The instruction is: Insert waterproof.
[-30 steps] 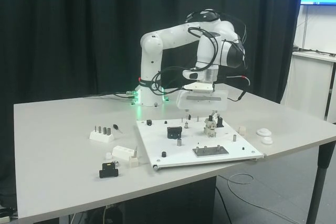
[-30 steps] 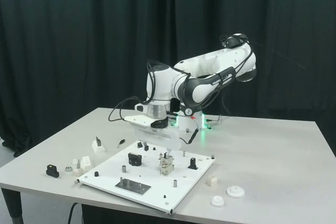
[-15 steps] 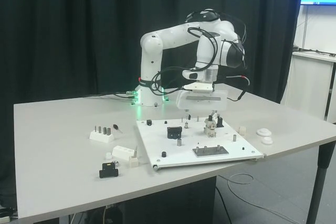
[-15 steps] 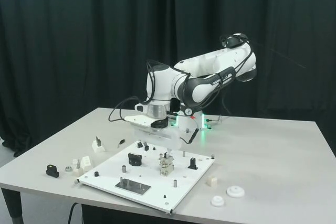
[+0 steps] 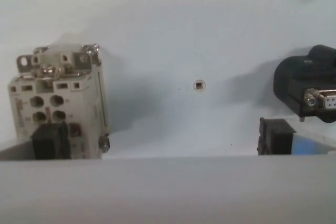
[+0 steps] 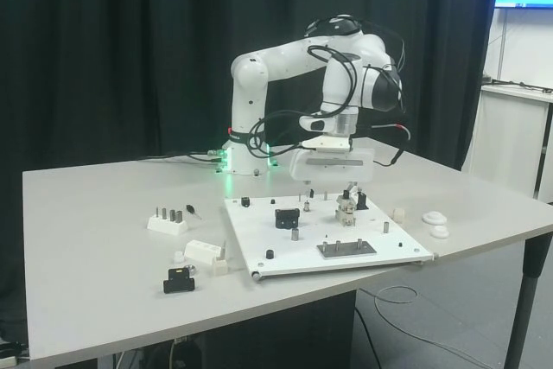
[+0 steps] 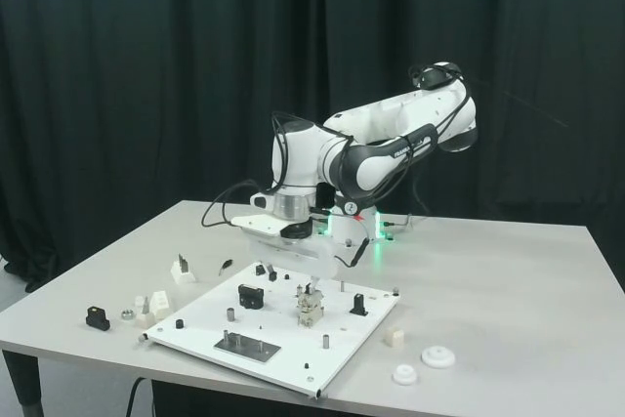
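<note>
**A:** Starting with the biggest thing: why is the grey table [image 6: 86, 213] laid out like this?

**B:** It carries the white arm [image 6: 285, 54], bolted at the far side. The white board [image 6: 259, 239] lies in front of the base, so every fixture on it is probably within easy reach. Loose parts lie on the table beside the board, well apart from the work.

**A:** And the gripper [image 6: 348, 189]?

**B:** It hangs low over the far right part of the board and points straight down. I take that as lining up for a vertical push or grasp.

**A:** Jaws?

**B:** Apart. In the wrist view the 2 black fingertips [image 5: 50, 140] stand wide of each other with bare board between them, and they clamp nothing.

**A:** Where is the waterproof connector [image 5: 58, 100]?

**B:** Upright on the board, directly under the hand. 1 fingertip overlaps its lower end, so the hand looks offset to 1 side and not centred on it. Whether it is fully seated, I cannot tell.

**A:** Anything smaller nearby?

**B:** A black connector block [image 5: 307, 90] stands just beside the other fingertip. A small hole [image 5: 199, 84] in the board sits between the 2 connectors.
</note>
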Robot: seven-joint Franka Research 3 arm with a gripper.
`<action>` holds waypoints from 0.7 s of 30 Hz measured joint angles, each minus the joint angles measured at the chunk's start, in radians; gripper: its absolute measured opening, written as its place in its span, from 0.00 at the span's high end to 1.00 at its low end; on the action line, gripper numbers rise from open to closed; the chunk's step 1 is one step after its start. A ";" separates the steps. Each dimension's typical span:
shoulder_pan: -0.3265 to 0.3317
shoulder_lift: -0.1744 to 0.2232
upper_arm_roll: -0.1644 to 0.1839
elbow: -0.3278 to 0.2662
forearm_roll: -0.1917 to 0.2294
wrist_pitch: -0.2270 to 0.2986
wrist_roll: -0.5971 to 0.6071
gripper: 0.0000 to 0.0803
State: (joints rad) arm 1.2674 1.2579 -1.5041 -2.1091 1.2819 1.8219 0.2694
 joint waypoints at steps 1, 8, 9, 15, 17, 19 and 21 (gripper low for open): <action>0.000 0.000 0.000 -0.001 0.001 0.000 -0.001 0.00; 0.000 0.000 0.000 -0.003 0.007 0.001 -0.009 0.00; 0.000 0.000 0.000 -0.003 0.007 0.001 -0.009 0.00; 0.000 0.000 0.000 -0.003 0.008 0.001 -0.010 0.00; 0.000 0.000 0.000 -0.003 0.008 0.001 -0.011 0.00; 0.000 0.000 0.000 -0.003 0.008 0.001 -0.011 0.00; 0.000 0.000 0.000 -0.003 0.008 0.001 -0.012 0.00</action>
State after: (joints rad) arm 1.2674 1.2580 -1.5041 -2.1125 1.2902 1.8232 0.2578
